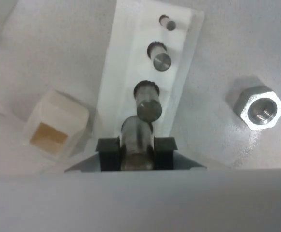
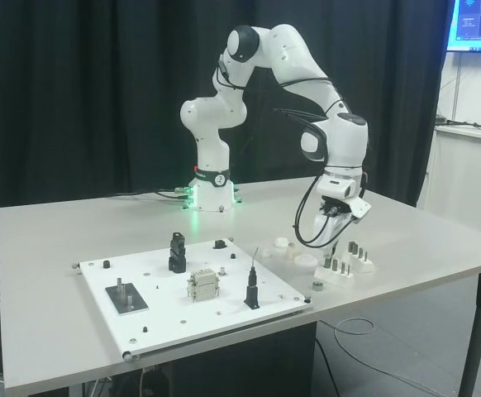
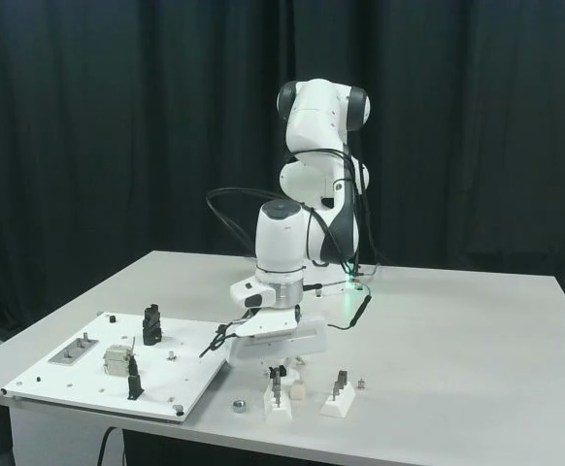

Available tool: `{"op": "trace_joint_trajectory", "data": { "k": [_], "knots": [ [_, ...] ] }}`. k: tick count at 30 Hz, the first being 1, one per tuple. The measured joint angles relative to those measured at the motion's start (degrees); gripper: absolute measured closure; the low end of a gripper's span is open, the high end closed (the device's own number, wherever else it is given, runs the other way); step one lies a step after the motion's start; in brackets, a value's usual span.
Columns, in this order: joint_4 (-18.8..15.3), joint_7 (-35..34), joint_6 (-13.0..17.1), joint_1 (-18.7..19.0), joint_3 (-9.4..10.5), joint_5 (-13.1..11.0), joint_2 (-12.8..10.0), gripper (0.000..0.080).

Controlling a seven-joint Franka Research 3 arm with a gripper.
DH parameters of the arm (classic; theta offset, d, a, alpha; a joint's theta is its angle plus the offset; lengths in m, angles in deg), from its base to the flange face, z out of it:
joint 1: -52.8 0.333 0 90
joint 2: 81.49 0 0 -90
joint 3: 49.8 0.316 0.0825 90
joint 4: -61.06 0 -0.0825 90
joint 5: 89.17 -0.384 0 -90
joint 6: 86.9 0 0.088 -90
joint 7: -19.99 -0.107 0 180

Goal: Pick round peg 4.

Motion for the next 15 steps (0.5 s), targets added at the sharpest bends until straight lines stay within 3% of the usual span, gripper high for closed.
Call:
{"op": "trace_joint_trajectory", "data": {
  "k": [15],
  "knots": [
    [2.2, 0.0, -2.5, 0.0, 0.21, 0.0, 0.0, 0.0659]
  ]
}}
